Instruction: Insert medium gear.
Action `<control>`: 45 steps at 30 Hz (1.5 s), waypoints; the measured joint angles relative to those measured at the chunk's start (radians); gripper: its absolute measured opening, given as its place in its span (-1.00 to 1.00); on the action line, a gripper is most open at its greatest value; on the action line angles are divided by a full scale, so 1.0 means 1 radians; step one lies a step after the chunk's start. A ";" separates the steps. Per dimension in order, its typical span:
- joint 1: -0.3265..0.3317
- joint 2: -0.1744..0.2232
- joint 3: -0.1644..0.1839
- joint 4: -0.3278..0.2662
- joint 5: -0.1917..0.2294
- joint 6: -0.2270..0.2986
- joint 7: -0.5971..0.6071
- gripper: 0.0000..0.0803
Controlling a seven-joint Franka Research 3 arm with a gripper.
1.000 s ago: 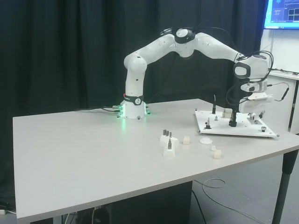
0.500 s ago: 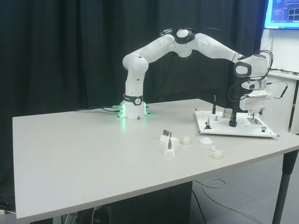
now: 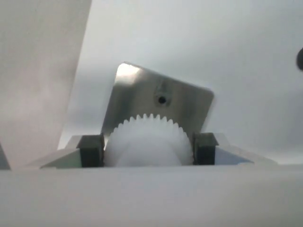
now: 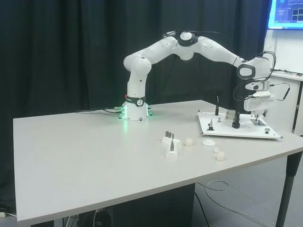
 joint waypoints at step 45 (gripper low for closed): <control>0.000 0.053 0.014 0.055 -0.034 0.006 0.083 -0.01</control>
